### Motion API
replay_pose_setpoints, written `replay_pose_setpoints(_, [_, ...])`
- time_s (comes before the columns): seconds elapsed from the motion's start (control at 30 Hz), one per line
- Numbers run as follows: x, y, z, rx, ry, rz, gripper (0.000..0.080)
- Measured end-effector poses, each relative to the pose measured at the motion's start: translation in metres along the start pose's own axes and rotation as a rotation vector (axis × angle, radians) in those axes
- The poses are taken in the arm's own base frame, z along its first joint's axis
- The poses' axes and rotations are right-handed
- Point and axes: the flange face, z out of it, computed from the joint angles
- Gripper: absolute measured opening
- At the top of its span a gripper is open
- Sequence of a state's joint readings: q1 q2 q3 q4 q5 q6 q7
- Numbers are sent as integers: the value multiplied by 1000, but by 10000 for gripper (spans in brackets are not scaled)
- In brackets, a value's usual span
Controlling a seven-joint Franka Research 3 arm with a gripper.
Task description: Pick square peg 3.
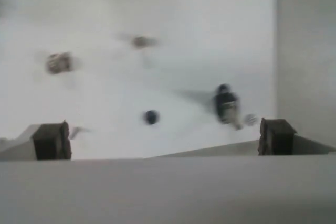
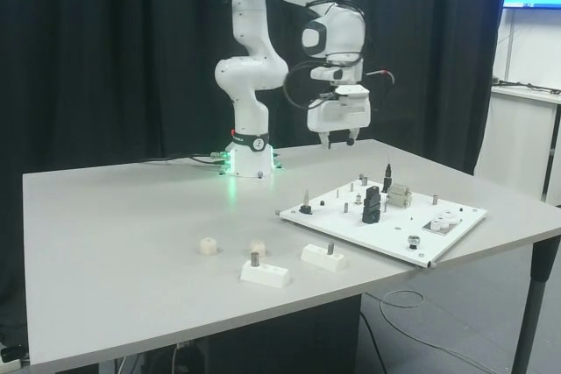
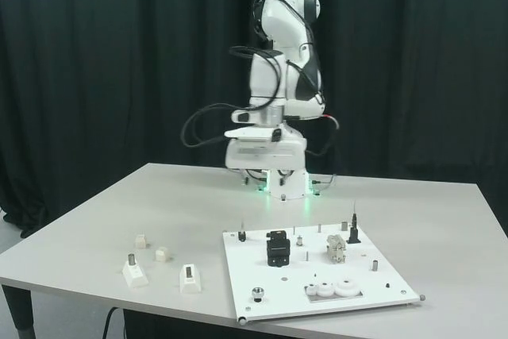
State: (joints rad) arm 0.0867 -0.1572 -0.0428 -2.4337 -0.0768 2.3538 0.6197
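Black curtains are hanging behind the grey desk; the hand is hovering high, fingers apart, gripping nothing, peg unpicked.

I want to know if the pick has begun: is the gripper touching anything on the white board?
Apart. The first room view shows the gripper hanging in the air well above the white board, with black curtain visible between them.

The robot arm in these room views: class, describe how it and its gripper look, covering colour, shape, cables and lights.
The white, rounded, jointed robot arm has smooth curved shells. Black cables loop out beside its wrist. Green light glows at its base on the grey table. The white, boxy gripper ends in two short dark fingers.
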Motion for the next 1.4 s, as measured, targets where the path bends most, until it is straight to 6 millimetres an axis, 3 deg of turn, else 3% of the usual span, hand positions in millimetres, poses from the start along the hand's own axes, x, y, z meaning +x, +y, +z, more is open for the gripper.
replay_pose_setpoints(0.27, [38, 25, 11, 31, 49, 18, 800])
replay_pose_setpoints(0.63, [89, 35, 47, 61, 80, 25, 800])
replay_pose_setpoints(1.03, [156, 23, 85, 59, 86, 56, 800])
replay_pose_setpoints(1.4, [221, 9, 105, 19, 17, 30, 800])
